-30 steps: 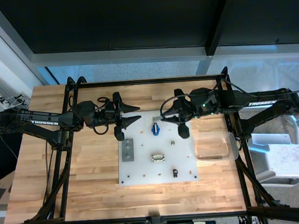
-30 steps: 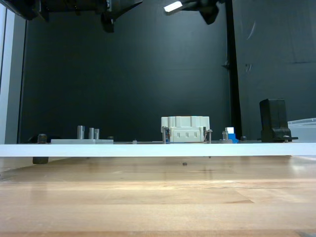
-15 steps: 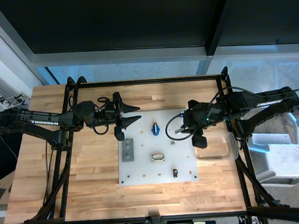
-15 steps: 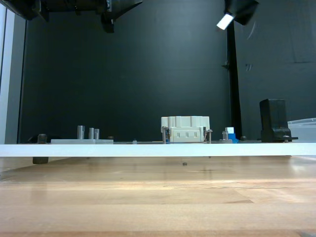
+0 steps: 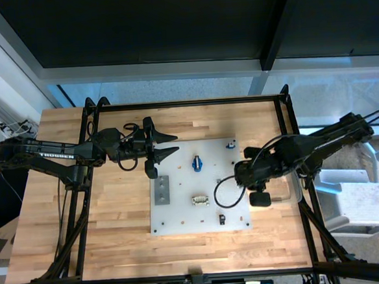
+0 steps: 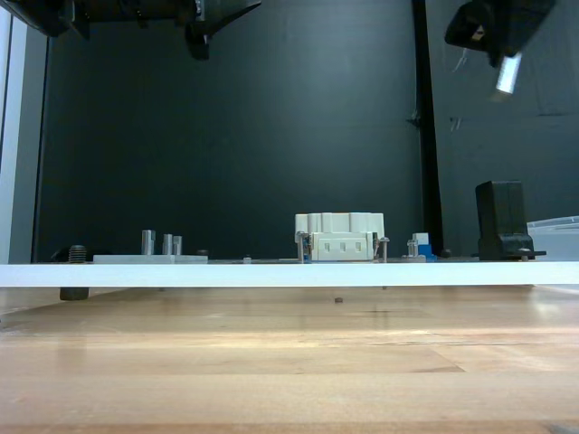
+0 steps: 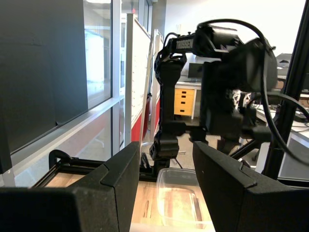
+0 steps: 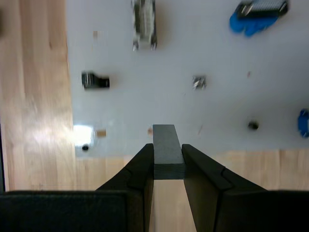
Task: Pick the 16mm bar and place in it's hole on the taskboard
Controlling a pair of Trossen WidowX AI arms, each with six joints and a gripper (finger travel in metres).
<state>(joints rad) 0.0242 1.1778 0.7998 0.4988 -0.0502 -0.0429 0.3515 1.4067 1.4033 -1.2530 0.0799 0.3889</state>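
The 16mm bar (image 8: 168, 151), a short grey metal piece, is held in my right gripper (image 8: 168, 155), which is shut on it. The bar (image 6: 507, 74) hangs high above the board, nearly upright with a slight tilt, clear of any seat. In the high view my right gripper (image 5: 242, 175) is over the right edge of the white taskboard (image 5: 181, 215). My left gripper (image 5: 168, 145) hovers open over the board's far left corner, and nothing lies between its fingers (image 7: 120, 188). A grey block (image 5: 161, 189) carrying short pegs (image 6: 147, 240) sits on the board's left side.
On the board are a white connector (image 5: 200, 199), a blue part (image 5: 197, 162) and a small black block (image 5: 222, 218). A clear plastic container (image 5: 279, 189) stands on the table just right of the board, partly under the right arm. The black frame rails run along both sides.
My right gripper has carried the bar from above the board's far middle toward its near right edge. The bar has swung from nearly level to nearly upright. The left arm has not moved.
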